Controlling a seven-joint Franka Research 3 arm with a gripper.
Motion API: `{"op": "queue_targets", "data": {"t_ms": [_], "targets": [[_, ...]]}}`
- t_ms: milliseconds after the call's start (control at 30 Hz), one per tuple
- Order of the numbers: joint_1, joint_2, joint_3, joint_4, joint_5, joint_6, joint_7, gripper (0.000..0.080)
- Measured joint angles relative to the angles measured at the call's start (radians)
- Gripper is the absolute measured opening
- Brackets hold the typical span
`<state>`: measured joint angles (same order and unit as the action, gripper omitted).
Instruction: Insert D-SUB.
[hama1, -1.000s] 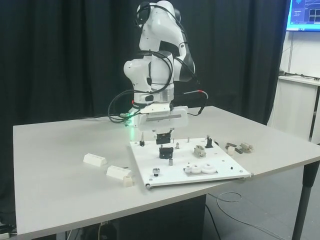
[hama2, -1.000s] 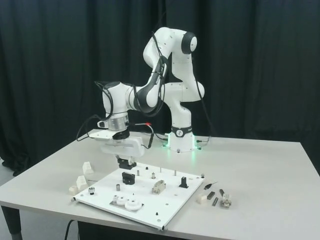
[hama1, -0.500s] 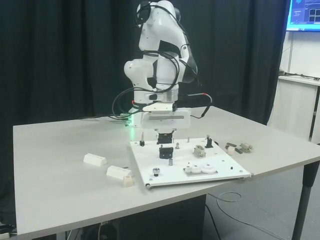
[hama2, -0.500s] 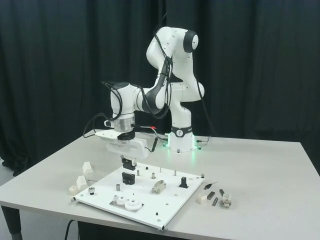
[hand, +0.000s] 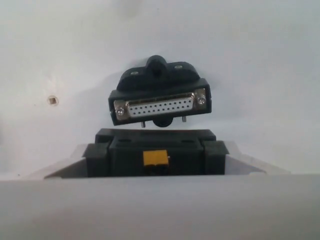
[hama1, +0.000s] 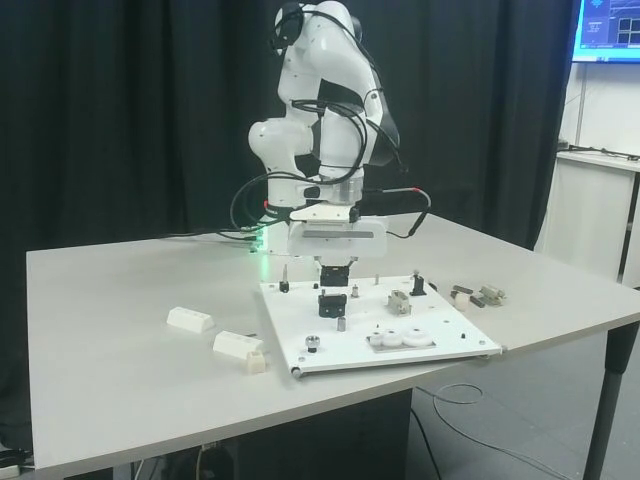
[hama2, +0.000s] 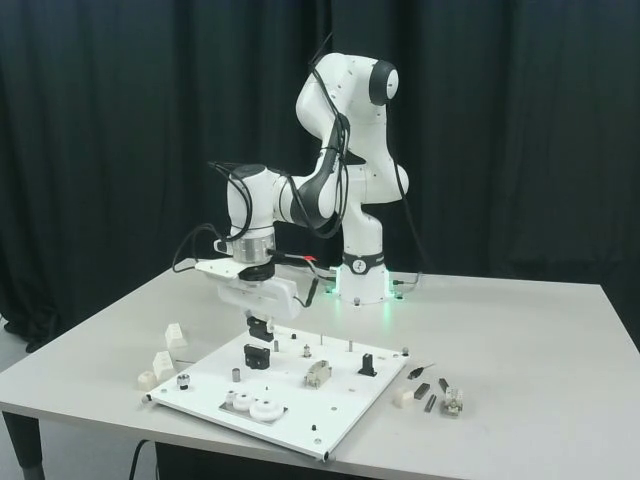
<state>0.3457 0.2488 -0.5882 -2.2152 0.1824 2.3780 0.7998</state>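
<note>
1. One white arm (hama2: 330, 180) reaches from its base over the white board (hama1: 440, 350) that lies on the grey desk (hama1: 110, 330), and its tool (hama1: 335, 271) hangs just above the board.
2. From the wrist view, the tool (hand: 155, 160) seems to pinch a black plug (hand: 155, 150) between its fingers; the jaws are pressed on the two sides of this plug. It is very likely the D-SUB part to insert.
3. Below it, on the board, stands the D-SUB socket (hand: 159, 102), a black housing with a grey face and two rows of small holes. In the first room view the same socket (hama1: 331, 305) is a small black block directly under the tool.
4. Plug and socket are apart; a gap shows between them in the wrist view. The plug is held level and nearly parallel to the long side of the socket, probably so that the pins can enter straight.
5. By judgement, the step in hand is the alignment over the socket before the descent, so the insertion itself is not yet done.
6. Other things are on the board and desk but play no part now: two white gears (hama1: 403, 339) at the board's front edge and two white blocks (hama1: 190, 319) lying well apart on the desk.
7. A risk, as judgement only: a small tilt or side offset could make the plug catch on the rim of the socket.
</note>
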Motion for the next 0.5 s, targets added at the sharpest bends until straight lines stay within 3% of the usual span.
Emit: {"op": "queue_targets", "data": {"t_ms": [500], "targets": [[0.000, 0.000, 0.000, -0.009, -0.002, 0.030, 0.007, 0.0385]]}}
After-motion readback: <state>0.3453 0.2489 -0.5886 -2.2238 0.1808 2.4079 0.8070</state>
